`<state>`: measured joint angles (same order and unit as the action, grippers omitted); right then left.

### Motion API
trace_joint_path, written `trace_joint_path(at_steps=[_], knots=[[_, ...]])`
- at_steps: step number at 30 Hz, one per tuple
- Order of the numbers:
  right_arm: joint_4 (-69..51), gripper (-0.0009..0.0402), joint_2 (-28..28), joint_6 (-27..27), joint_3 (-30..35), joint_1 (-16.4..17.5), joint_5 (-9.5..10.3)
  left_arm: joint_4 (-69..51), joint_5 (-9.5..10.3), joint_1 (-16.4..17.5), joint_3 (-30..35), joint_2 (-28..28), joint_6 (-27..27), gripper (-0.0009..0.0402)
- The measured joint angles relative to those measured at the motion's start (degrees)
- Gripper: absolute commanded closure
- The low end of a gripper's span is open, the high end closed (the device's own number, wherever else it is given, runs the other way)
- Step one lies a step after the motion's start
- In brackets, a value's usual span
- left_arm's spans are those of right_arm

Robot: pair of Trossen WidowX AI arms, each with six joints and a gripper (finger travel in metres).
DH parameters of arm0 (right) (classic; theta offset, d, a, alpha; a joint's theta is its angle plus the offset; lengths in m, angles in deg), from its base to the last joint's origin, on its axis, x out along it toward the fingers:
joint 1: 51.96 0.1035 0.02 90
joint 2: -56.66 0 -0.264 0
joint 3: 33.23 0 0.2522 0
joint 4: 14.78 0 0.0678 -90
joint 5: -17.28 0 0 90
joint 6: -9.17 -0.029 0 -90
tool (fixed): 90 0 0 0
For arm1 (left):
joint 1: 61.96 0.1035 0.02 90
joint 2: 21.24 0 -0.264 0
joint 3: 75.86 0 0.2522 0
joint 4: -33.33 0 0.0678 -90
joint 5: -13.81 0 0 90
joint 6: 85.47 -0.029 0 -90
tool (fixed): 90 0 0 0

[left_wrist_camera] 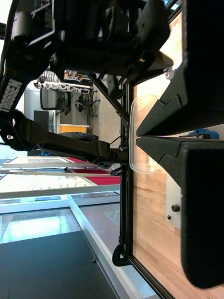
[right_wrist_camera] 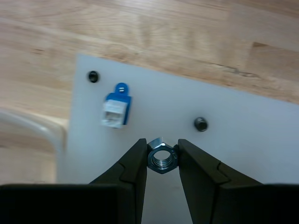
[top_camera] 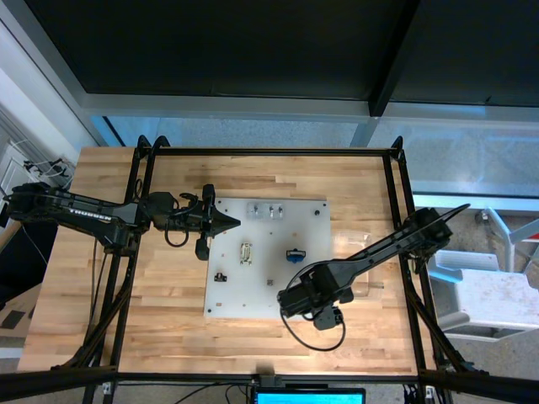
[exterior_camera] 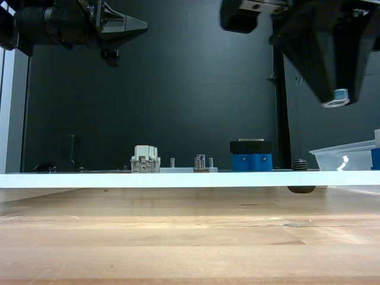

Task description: Pick the M12 fastener and fasten on the M12 threads

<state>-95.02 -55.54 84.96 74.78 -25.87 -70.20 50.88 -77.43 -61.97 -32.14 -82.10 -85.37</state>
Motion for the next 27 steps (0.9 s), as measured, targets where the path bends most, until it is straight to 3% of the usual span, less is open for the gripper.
trace_joint_path(at_steps=[10,27], knots=[[0.28,0.0334,-6.05,-0.02,5.40,-0.24,-1.57,0.00,0.00,0.00,-0.02,0.00,0.00,0.0393],[2.91,0.0334,-7.32,-0.15,4.96,-0.52,-1.66,0.00,0.00,0.00,-0.02,0.00,0.00,0.0393]])
